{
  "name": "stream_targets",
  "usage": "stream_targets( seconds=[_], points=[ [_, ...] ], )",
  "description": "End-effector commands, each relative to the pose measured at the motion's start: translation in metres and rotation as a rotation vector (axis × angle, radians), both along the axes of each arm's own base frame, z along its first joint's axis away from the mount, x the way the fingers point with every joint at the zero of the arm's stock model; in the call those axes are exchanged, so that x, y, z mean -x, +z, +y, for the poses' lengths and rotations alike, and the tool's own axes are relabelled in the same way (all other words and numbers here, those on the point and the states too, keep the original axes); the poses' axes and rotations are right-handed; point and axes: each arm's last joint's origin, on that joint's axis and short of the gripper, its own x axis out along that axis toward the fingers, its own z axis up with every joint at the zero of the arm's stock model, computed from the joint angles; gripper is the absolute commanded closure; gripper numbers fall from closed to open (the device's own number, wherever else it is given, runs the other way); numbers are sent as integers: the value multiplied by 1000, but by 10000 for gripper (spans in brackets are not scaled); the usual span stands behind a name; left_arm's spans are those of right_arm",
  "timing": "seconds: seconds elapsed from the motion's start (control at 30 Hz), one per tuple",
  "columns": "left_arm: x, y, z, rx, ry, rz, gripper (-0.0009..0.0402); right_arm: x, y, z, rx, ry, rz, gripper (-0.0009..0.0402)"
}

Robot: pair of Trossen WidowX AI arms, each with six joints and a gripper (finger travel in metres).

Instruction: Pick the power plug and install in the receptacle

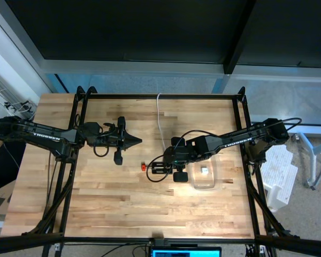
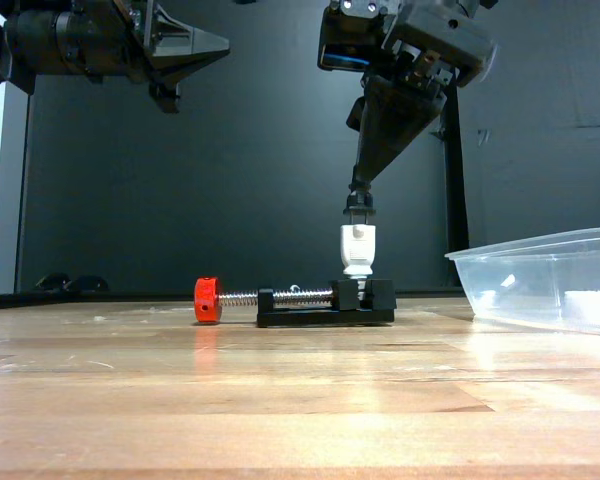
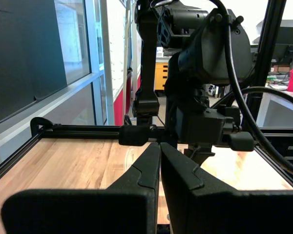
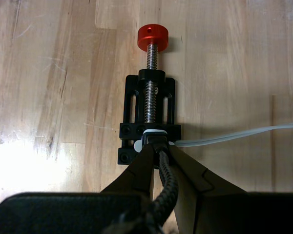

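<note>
right gripper (image 2: 360, 188): fingers clamped on power plug (image 2: 358, 209), pointing down | power plug: small, black, braided cord (image 4: 167, 187), touching top of receptacle (image 2: 357, 248) | receptacle: white, upright in black vise (image 2: 325, 305), orange-red knob (image 2: 207, 300), white cable (image 4: 234, 136) | clear tray (image 2: 540, 280): near vise | left gripper (image 2: 215, 45): fingers together, aloft, well apart

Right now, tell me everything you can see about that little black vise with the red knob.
The vise is a small black frame lying flat on the wooden table, with a silver threaded screw ending in an orange-red knob. Its other end clamps the white receptacle upright. The right gripper hangs directly above, shut on the power plug at the receptacle's top. The left gripper, shut, is parked high to the left.
</note>
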Motion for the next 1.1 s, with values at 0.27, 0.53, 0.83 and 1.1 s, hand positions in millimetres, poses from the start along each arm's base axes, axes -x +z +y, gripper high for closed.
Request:
stream_targets(
  seconds=[0.27,0.53,0.83,1.1],
  points=[
    [0,0,0,0,0,0,393,2,-12,0,-1,-1,0,393],
    [0,0,0,0,0,0,393,3,-16,-1,-1,-3,3,393],
    [0,0,0,0,0,0,393,-4,-32,1,1,1,29,393],
    [0,0,0,0,0,0,393,1,-41,-1,5,-4,57,393]
  ],
)
